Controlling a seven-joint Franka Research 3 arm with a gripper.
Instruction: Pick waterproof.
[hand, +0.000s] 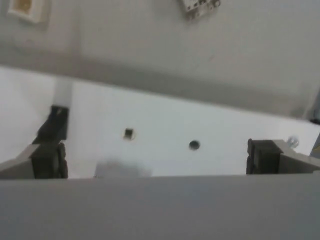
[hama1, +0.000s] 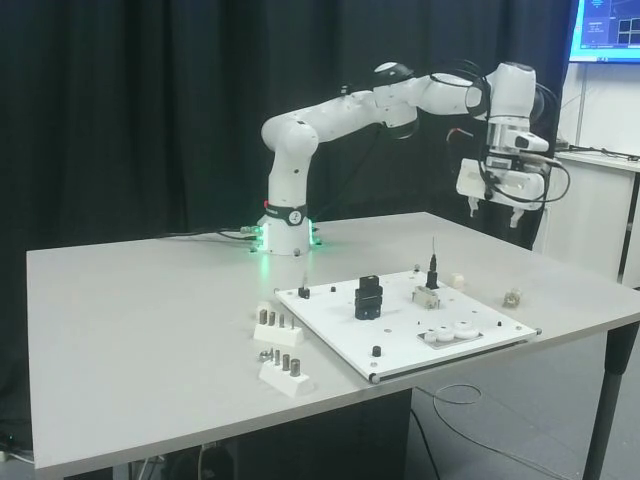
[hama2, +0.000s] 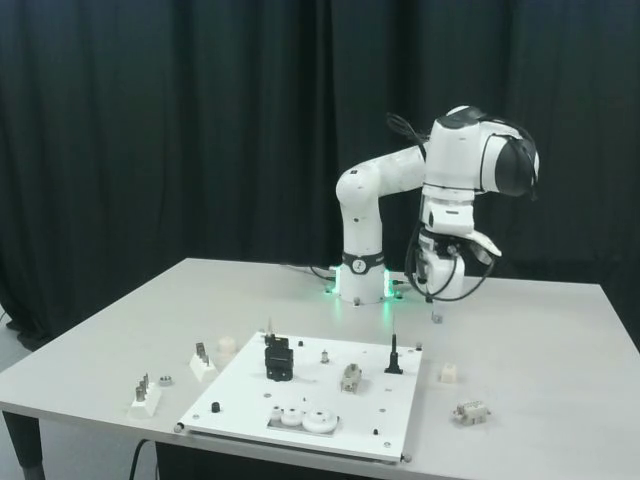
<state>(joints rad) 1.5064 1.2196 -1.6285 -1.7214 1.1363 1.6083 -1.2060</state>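
White arm (hama2: 400, 175) bolted to the grey desk (hama1: 130, 310), its base ringed by green lights. The pincer (hand: 155, 157) hangs high in the air, well clear of every object, with its black fingertips (hand: 50, 160) spread wide and nothing between them. In the first room view the pincer (hama1: 492, 208) sits at the end of the outstretched arm, above the far edge of the desk; in the second room view the pincer (hama2: 436, 312) points downward.

Below the pincer and nearer the desk's front lies the white board (hama1: 330, 330) carrying a black block (hama1: 368, 298), a tall black pin (hama1: 433, 270) and white round parts (hama1: 450, 336).

The waterproof connector (hama2: 470, 411), a small white-grey part, lies on the bare desk just beside the board's edge, well below the pincer and apart from it; the wrist view shows the same connector (hand: 200, 7) at the frame's margin. A small white cube (hama2: 448, 373) rests near it. Two white holders (hama1: 278, 323) with grey pegs stand far from the pincer, on the other side of the board.
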